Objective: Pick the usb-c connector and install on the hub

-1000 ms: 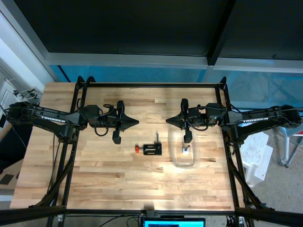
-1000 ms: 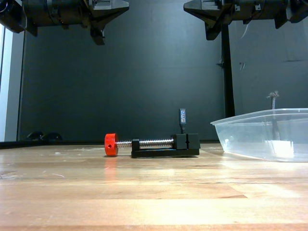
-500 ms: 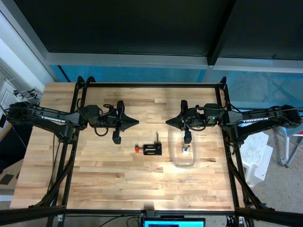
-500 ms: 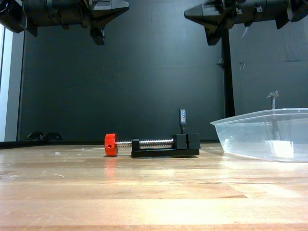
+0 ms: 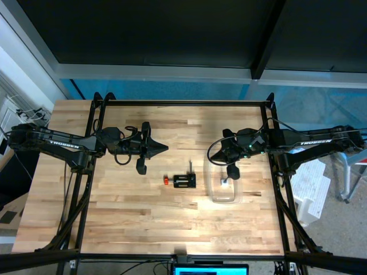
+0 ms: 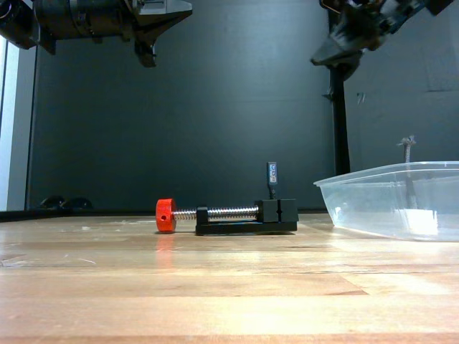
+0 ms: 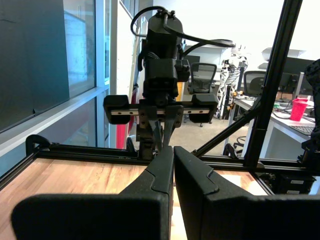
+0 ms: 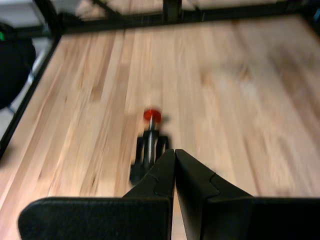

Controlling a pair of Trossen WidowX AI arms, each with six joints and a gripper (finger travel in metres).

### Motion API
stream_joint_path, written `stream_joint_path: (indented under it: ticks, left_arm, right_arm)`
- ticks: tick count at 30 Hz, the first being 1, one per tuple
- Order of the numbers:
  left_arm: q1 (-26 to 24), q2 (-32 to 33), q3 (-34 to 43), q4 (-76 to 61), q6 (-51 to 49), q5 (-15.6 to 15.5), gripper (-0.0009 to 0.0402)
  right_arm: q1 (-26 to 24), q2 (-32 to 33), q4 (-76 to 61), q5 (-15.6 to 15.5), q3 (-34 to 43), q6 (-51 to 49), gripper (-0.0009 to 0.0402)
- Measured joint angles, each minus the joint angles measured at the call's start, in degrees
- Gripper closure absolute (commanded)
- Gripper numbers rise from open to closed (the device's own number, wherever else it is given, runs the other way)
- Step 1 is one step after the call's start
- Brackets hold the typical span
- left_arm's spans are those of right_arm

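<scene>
The usb-c connector (image 5: 225, 182) lies free inside a clear plastic tub (image 5: 214, 195), its braided cable end (image 6: 408, 147) poking above the rim. The small hub (image 6: 272, 174) stands upright in a black vise (image 5: 183, 181) with a red knob (image 6: 165, 215) at mid-table. My right gripper (image 5: 210, 155) hangs high above the tub's left-far corner, tilted down, fingers shut and empty; its wrist view looks down on the vise (image 8: 148, 147). My left gripper (image 5: 167, 148) hovers high to the far left of the vise, shut and empty.
Black frame rails (image 5: 183, 103) run along the table's far edge and sides. The tub (image 6: 391, 197) sits right of the vise. From the left wrist, the right arm (image 7: 162, 55) appears straight ahead. A screen (image 5: 210, 269) sits at the near edge.
My right gripper has pitched downward from level and its tip has drawn slightly right and lower. The left arm, vise and connector have not moved.
</scene>
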Motion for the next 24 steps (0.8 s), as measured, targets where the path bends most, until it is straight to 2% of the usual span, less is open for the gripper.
stream_joint_path:
  ticks: [6, 24]
  left_arm:
    - [0.0, 0.0, 0.0, 0.0, 0.0, 0.0, 0.0393]
    - [0.0, 0.0, 0.0, 0.0, 0.0, 0.0, 0.0393]
  right_arm:
    - [3.2, 0.8, -12.4, 4.5, 4.3, 2.4, 0.0394]
    - [8.9, 3.0, -31.0, 4.3, 7.7, 7.0, 0.0393]
